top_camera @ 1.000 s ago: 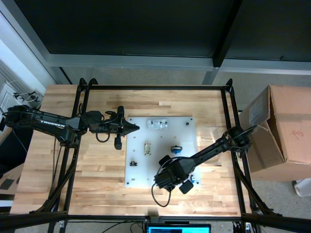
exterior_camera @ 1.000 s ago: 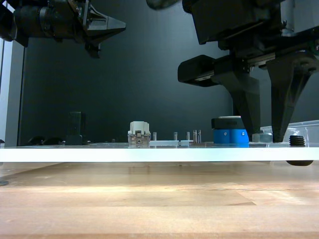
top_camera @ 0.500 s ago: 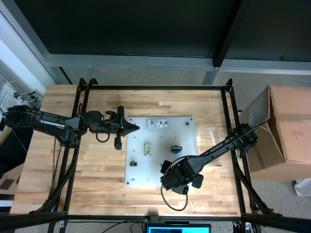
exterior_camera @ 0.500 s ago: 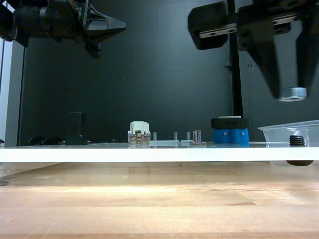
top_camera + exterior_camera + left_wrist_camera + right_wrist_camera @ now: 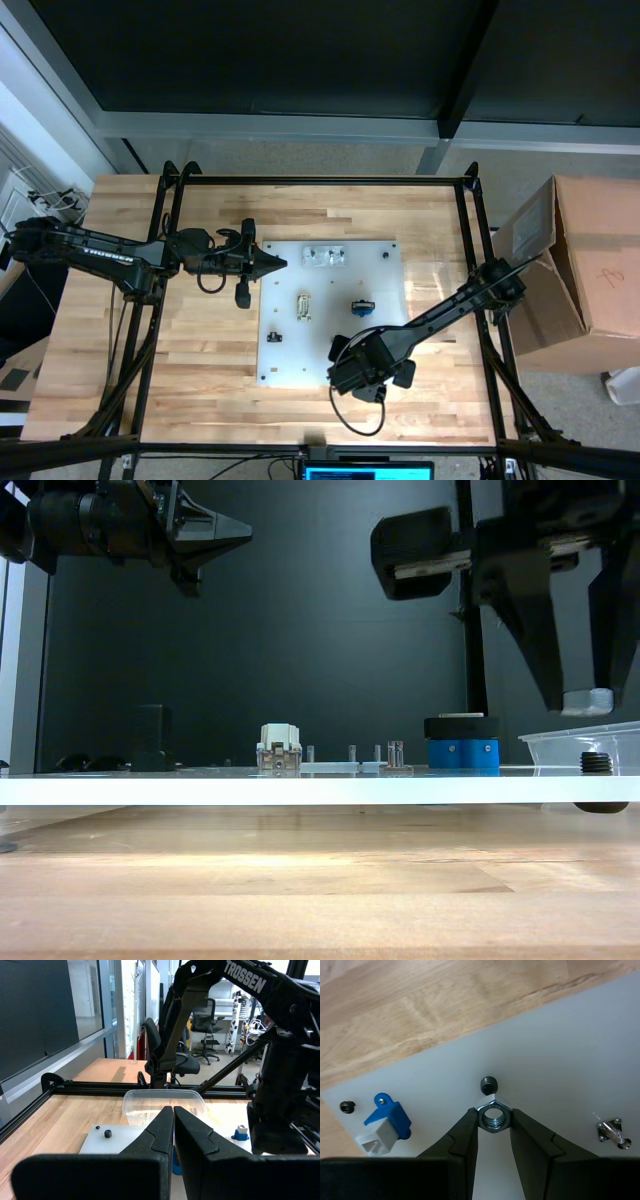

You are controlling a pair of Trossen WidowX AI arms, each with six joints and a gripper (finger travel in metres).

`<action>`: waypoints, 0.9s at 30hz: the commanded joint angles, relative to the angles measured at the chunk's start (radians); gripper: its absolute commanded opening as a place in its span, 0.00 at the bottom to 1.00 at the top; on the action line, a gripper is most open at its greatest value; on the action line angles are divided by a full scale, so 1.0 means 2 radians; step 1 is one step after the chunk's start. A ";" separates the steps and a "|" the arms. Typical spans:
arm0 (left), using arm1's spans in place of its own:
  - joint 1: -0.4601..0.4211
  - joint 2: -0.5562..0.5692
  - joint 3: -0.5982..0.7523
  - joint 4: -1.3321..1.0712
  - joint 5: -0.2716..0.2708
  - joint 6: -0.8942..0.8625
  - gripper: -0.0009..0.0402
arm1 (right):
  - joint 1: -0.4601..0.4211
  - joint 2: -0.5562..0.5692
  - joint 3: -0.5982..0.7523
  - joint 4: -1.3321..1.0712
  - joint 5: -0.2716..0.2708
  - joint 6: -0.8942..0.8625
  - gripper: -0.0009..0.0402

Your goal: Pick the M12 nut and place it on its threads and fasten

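On your left, the left arm reaches in level from the edge of the worktop (image 5: 200, 380), high above it. Its left end effector (image 5: 278, 263) points right, just at the far left edge of the white board (image 5: 290, 360). In the left wrist view its fingers (image 5: 162, 1125) lie pressed together with nothing between them. Moving right, the right arm comes in slanting from the worktop's right edge, with its wrist bent over the board's near right part. You see the right end effector (image 5: 585, 695) aimed straight down, its fingers closed only as far as the silver M12 nut (image 5: 493, 1119), which they pinch by its flats with the bore facing the board. The nut hangs in the air, clear of the black ribbed stud (image 5: 597, 763), whose ribs are bare. In the right wrist view the stud's top shows just beside the nut's edge, not through its bore. In the low view the clear tray (image 5: 560, 742) sits behind the stud.
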 commanded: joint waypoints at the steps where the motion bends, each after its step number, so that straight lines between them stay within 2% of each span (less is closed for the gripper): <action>1: 0.000 0.000 0.000 0.000 0.000 0.000 0.02 | 0.000 0.004 0.002 -0.001 -0.001 -0.007 0.03; 27: 0.000 0.000 0.000 0.000 0.000 0.000 0.02 | 0.002 0.022 -0.002 0.015 -0.001 -0.031 0.03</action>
